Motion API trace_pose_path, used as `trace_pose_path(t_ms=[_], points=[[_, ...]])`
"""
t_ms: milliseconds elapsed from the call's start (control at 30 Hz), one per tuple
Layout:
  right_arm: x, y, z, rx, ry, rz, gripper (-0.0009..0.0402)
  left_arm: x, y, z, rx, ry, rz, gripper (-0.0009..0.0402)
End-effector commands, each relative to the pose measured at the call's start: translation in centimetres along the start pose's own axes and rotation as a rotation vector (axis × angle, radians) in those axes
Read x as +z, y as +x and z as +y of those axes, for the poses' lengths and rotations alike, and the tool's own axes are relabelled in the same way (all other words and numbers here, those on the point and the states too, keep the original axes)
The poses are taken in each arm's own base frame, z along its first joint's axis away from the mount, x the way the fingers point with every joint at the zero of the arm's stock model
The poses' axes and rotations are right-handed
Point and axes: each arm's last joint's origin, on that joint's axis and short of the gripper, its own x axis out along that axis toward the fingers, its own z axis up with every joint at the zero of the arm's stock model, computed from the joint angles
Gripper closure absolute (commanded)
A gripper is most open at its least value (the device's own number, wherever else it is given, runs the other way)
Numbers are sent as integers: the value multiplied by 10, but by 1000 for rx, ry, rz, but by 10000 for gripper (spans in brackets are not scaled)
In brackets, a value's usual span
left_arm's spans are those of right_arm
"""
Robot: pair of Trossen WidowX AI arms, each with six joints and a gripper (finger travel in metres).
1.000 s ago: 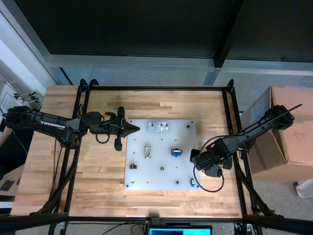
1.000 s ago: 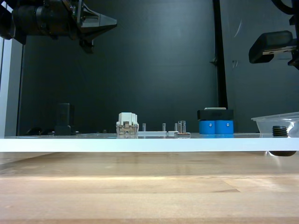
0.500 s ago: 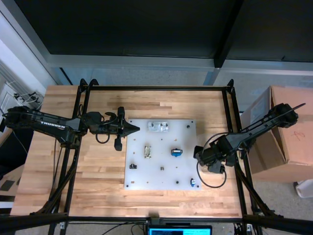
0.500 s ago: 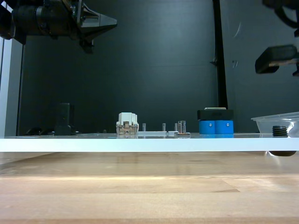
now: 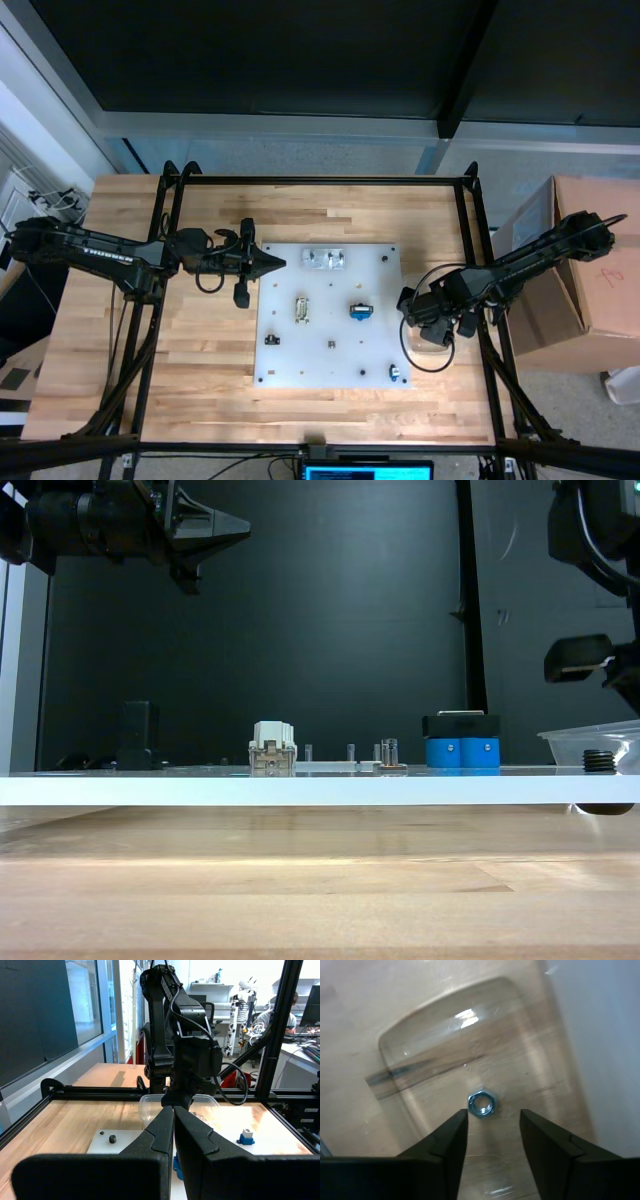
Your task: Pick the M12 nut and place it on its threads and fasten
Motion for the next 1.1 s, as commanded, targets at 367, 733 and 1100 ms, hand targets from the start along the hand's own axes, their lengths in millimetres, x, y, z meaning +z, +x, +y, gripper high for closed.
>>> trace_pose_path(t_ms=[367, 733, 1100], points=[[-4, 16, 4, 3, 33, 2, 208, 0, 0, 0, 0, 0, 0, 393], [-4, 26, 4, 4, 33, -20, 210, 0, 0, 0, 0, 0, 0, 393], [-4, 27, 5, 12, 55, -25, 297, 0, 0, 0, 0, 0, 0, 393]])
